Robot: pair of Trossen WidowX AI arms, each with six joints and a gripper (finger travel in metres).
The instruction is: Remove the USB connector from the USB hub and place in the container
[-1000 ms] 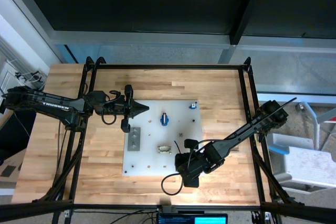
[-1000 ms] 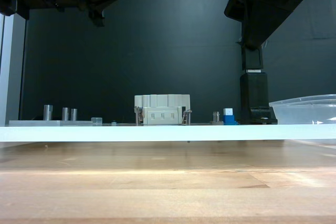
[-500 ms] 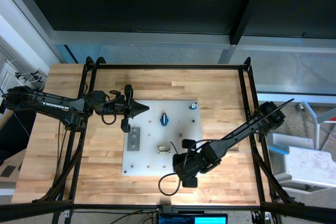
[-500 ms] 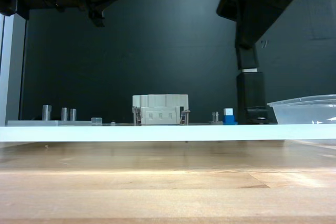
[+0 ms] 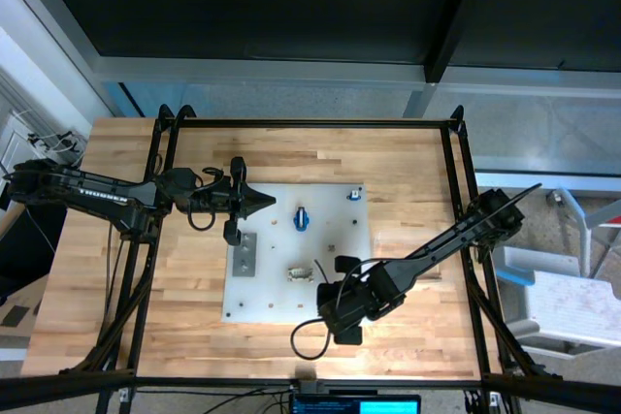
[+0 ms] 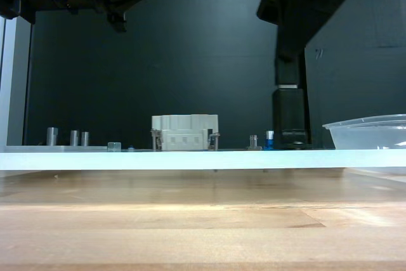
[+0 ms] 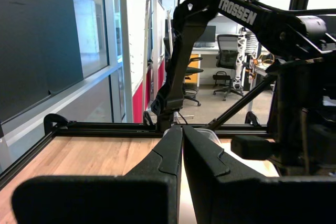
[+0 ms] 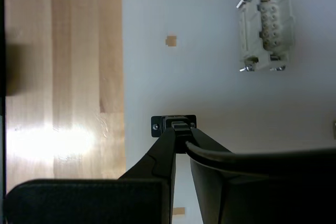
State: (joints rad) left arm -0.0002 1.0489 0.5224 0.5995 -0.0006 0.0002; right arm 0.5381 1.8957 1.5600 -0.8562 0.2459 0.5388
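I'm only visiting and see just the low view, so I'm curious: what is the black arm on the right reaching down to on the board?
Observer: The right claw is shut on the USB connector, which sits plugged into the small black USB hub on the white board.
Visitor: And the claw up at the left?
Observer: The left claw is shut and empty, hanging over the board's far left part.

High view looks down from above the near edge, low view level along the tabletop [image 6: 203,220]; both share the white board [image 5: 281,288]. Left wrist view sights level along the closed left gripper [image 7: 182,129], raised beside the board. Right wrist view looks closely down the right gripper [image 8: 180,132], pinching the USB connector [image 8: 180,125] at the board.
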